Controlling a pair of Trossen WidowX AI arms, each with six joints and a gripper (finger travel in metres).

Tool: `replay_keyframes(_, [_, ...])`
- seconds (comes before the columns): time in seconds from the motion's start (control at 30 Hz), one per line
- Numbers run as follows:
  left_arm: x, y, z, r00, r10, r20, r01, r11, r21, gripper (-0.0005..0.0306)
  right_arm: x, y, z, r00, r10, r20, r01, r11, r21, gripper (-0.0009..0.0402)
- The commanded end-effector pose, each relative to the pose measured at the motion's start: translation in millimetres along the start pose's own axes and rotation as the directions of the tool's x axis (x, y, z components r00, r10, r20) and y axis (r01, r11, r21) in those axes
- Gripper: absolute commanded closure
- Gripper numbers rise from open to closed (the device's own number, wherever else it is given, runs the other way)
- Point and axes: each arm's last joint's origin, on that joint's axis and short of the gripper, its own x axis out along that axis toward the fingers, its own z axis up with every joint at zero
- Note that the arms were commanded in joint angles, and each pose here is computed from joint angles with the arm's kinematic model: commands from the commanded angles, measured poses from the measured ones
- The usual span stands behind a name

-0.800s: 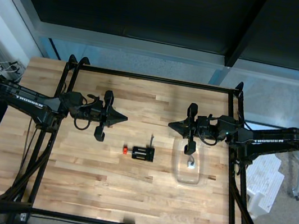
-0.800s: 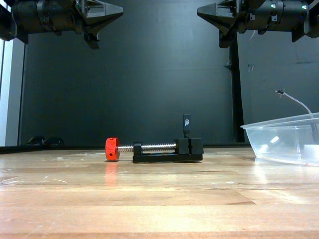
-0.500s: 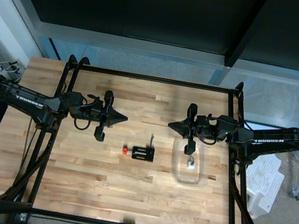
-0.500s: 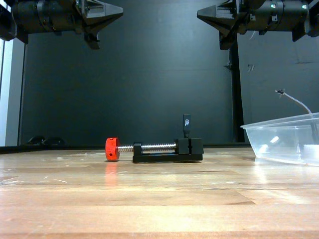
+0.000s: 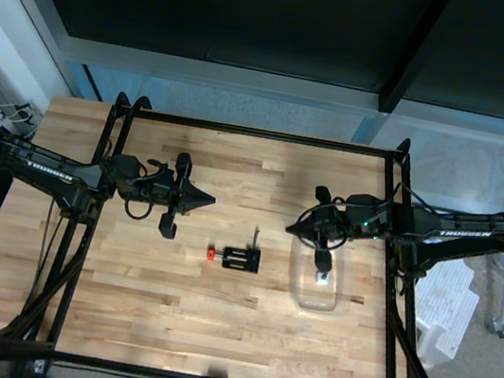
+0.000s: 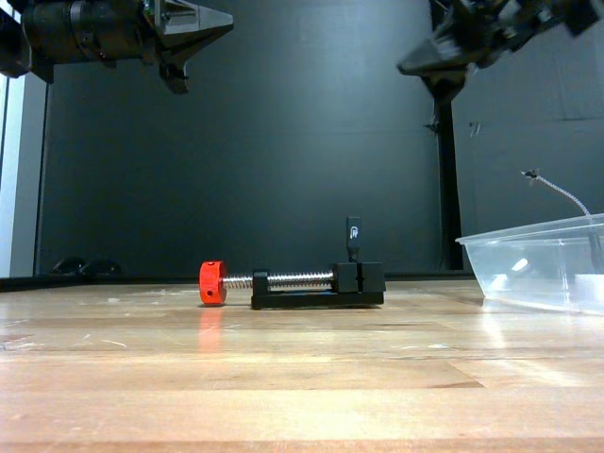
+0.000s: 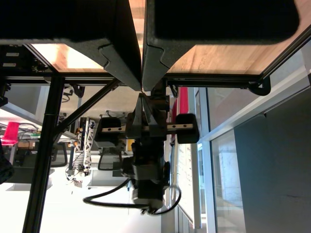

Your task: Pick the USB-C connector and install on taskboard

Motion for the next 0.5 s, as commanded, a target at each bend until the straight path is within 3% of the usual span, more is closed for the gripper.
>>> replay_keyframes(0.03, [0.0, 0.0, -0.1, 1.000, 0.000, 0.000, 0.000, 1.000, 0.000, 0.0300, -11.2, 10.5, 3.0, 0.990, -0.031, -0.137, 0.025, 0.999, -0.043, 0.0393])
replay_keyframes(0.2, [0.0, 0.1, -0.1, 1.000, 0.000, 0.000, 0.000, 1.000, 0.000, 0.0300, -28.0, 23.1, 0.4, 0.949, -0.045, -0.312, 0.028, 0.998, -0.061, 0.0393])
replay_keyframes(0.4, [0.0, 0.0, -0.1, 1.000, 0.000, 0.000, 0.000, 1.000, 0.000, 0.0300, -50.0, 33.8, -3.7, 0.872, -0.037, -0.488, 0.020, 0.999, -0.040, 0.0393])
replay_keyframes(0.5, [0.0, 0.0, -0.1, 1.000, 0.000, 0.000, 0.000, 1.000, 0.000, 0.0300, -57.5, 38.2, -7.3, 0.822, -0.055, -0.567, 0.044, 0.998, -0.032, 0.0393])
